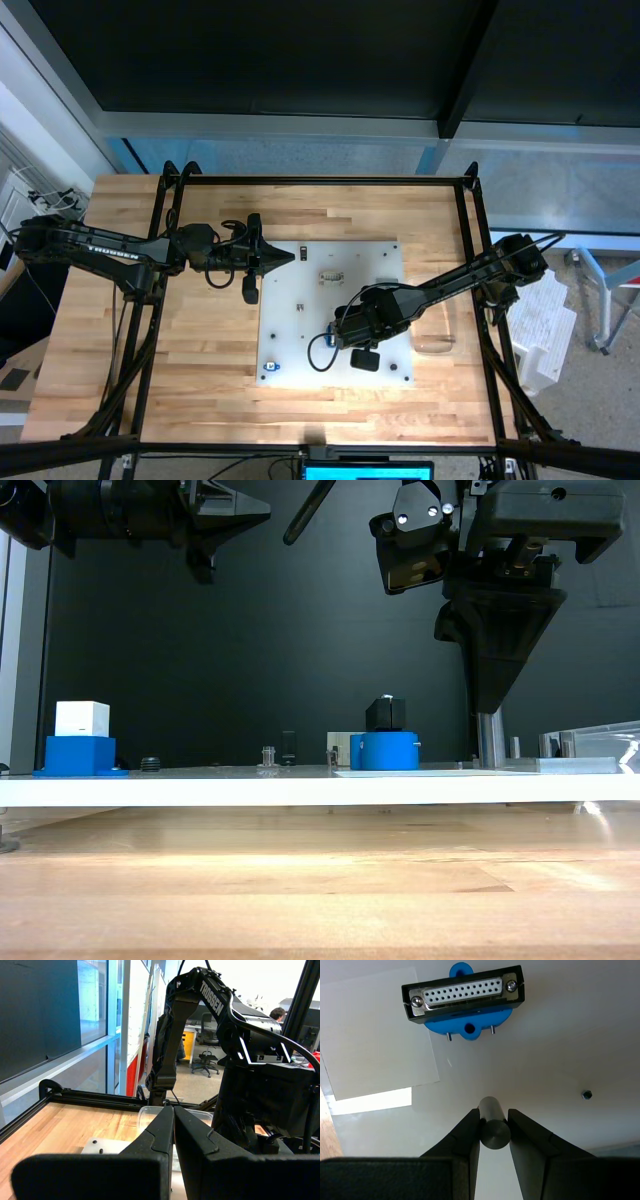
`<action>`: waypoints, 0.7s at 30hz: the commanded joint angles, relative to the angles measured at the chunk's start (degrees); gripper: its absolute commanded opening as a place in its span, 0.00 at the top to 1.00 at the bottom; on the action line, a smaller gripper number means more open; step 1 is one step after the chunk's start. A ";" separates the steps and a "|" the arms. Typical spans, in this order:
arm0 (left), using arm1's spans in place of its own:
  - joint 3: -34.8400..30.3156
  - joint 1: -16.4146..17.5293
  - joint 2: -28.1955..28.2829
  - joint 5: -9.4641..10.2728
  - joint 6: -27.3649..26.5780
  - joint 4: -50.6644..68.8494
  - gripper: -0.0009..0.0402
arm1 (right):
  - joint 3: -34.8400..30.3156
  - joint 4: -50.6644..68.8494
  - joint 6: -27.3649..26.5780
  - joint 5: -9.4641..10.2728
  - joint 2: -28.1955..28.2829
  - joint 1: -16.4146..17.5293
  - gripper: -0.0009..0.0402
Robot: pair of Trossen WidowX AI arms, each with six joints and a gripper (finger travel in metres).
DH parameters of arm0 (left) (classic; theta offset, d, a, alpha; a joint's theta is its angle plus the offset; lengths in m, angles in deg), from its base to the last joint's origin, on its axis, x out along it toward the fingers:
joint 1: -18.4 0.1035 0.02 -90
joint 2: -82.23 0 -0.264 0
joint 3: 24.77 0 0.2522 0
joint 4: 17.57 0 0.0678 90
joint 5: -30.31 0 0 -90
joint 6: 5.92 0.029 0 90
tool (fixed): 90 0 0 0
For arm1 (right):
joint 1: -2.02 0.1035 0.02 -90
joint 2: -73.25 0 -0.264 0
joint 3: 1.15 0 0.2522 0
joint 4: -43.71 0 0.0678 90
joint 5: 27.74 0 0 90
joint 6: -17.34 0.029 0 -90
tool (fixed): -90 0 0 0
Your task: Pick the 16mm cylinder and install on the taskboard
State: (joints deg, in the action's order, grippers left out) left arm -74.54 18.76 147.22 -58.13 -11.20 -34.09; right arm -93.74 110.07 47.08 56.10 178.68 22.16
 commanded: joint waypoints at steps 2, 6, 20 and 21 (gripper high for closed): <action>0.00 0.00 0.00 -0.02 0.02 0.00 0.98 | 0.07 0.15 0.46 0.26 0.11 0.17 0.98; 0.00 0.02 0.00 -0.02 0.02 0.00 0.98 | 0.07 0.17 0.90 0.28 0.11 0.35 0.98; 0.00 0.00 0.00 -0.02 0.02 0.00 0.98 | 0.07 -0.81 1.38 0.33 0.11 0.96 0.98; 0.00 0.02 0.00 -0.02 0.02 0.00 0.98 | 0.07 -0.92 1.40 0.31 0.11 1.01 0.98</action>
State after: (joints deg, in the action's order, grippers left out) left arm -74.54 18.76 147.20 -58.13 -11.20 -34.09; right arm -93.65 109.21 48.50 56.50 178.74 23.08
